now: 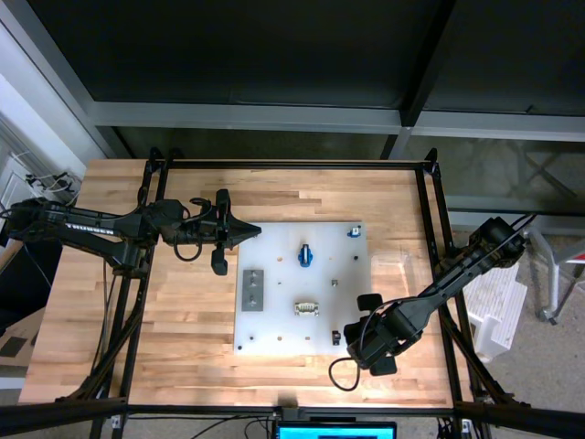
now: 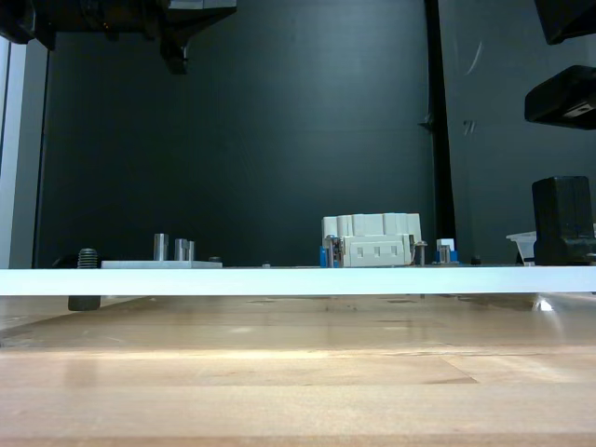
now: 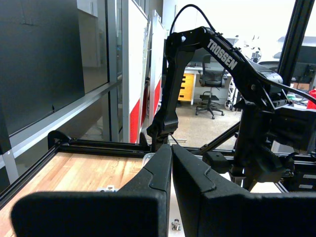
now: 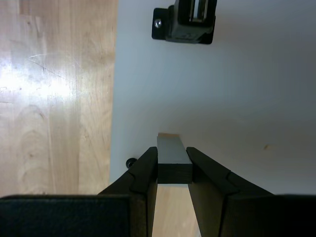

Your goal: Pick the 16mm bar and install on taskboard

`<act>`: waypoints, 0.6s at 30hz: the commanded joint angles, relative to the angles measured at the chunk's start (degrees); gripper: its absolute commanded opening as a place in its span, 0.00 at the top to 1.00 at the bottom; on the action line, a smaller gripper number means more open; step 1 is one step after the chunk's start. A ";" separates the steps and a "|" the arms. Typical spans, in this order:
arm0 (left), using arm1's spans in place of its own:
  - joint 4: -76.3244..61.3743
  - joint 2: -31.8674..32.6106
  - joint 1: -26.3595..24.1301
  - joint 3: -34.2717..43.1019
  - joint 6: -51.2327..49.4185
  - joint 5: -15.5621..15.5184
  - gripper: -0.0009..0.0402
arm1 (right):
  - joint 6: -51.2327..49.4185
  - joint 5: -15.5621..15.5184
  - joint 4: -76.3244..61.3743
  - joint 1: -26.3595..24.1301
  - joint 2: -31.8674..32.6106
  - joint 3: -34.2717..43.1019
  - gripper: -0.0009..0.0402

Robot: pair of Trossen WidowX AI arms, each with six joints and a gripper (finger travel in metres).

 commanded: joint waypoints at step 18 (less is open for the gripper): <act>0.00 0.00 0.00 0.00 0.00 0.00 0.98 | 7.26 3.67 -7.58 -0.02 -3.08 6.10 0.96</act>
